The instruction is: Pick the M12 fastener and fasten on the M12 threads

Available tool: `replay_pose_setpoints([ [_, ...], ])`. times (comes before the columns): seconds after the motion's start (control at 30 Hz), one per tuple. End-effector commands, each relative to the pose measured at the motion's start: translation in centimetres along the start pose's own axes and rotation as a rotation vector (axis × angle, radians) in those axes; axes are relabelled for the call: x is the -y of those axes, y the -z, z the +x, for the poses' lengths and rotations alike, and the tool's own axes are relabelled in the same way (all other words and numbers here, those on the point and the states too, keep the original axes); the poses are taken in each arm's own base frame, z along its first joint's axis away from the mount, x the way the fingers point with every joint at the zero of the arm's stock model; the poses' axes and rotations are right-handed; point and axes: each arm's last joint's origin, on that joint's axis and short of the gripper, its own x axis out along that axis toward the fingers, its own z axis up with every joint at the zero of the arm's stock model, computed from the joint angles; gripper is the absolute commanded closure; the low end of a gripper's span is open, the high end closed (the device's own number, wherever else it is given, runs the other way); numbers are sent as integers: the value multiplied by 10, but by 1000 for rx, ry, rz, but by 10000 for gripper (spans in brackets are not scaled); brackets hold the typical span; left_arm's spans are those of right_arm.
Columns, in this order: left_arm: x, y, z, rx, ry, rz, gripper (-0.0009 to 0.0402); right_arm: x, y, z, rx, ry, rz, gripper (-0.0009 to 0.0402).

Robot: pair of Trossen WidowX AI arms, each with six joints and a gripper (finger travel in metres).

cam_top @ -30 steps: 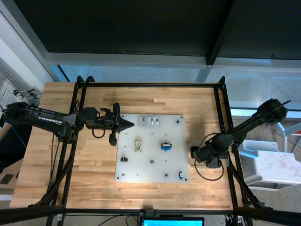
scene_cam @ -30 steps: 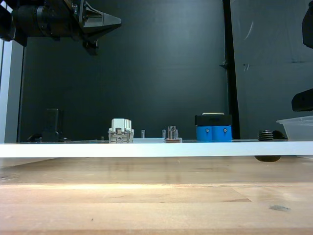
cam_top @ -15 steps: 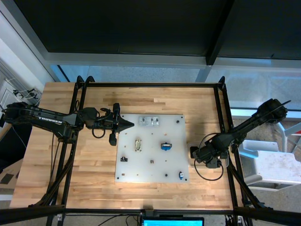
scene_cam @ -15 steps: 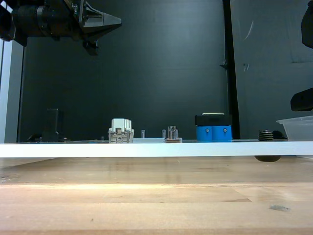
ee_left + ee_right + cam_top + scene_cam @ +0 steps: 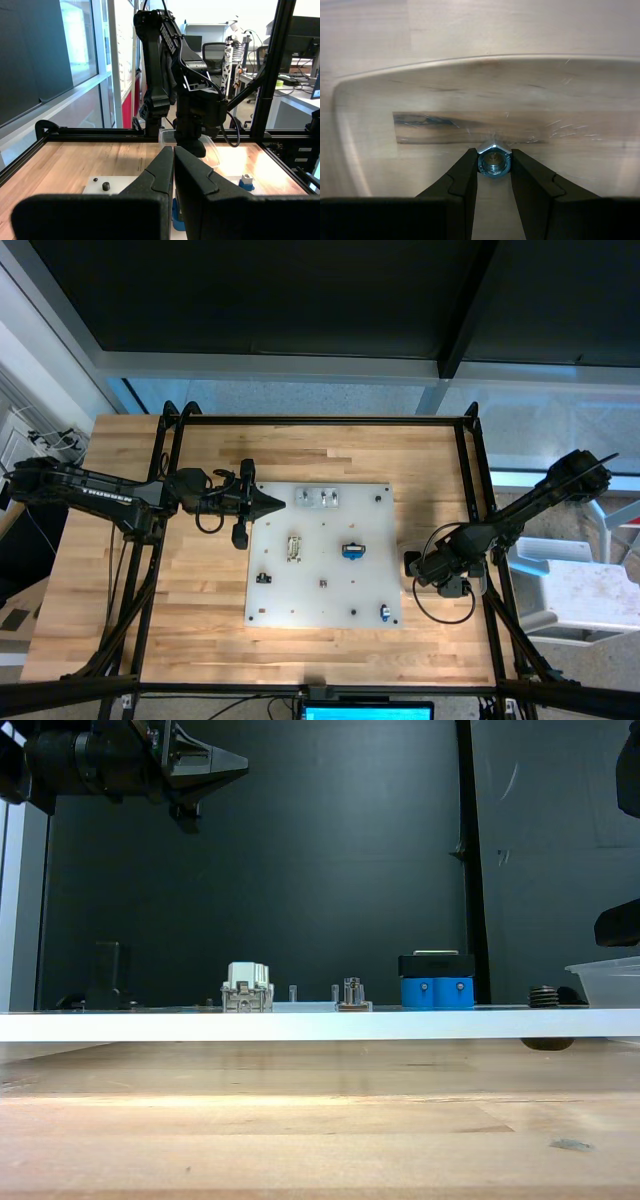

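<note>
The M12 nut (image 5: pixel 494 162), a small silver hexagon, lies on the floor of the clear tray (image 5: pixel 365 100), and the two black fingers of my right gripper (image 5: pixel 494 167) press on its sides, so the gripper is shut on it. In the high view the right gripper (image 5: pixel 413 566) hangs over the tray just off the board's right edge. The black ribbed stud (image 5: pixel 543 996) stands bare near the board's near right edge (image 5: pixel 354 613). My left gripper (image 5: pixel 266 503) is shut with nothing in it, held high over the board's far left edge (image 5: pixel 236 762).
The white board (image 5: pixel 300 590) carries a blue connector (image 5: pixel 352 551), a grey socket block (image 5: pixel 294 548), a silver post (image 5: pixel 351 992) and a small blue piece (image 5: pixel 385 612). The clear tray (image 5: pixel 606 982) sits beside the board's right edge. A black frame rings the table.
The right arm's dark part in the low view has shifted a touch. The left arm and everything on the board stay where they were.
</note>
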Motion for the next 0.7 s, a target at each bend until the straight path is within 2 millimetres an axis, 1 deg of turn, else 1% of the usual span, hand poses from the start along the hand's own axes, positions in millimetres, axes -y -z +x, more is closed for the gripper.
replay_pose_setpoints([
  [0.03,0,0,0,0,0,0,393,4,-2,-12,9,20,0,372],
  [0.4,0,0,0,0,0,0,393,21,-12,-56,24,50,5,380],
  [0.57,0,0,0,0,0,0,393,39,-16,-78,24,55,31,380],
  [0.7,0,0,0,0,0,0,393,59,-24,-87,22,54,34,380],
])
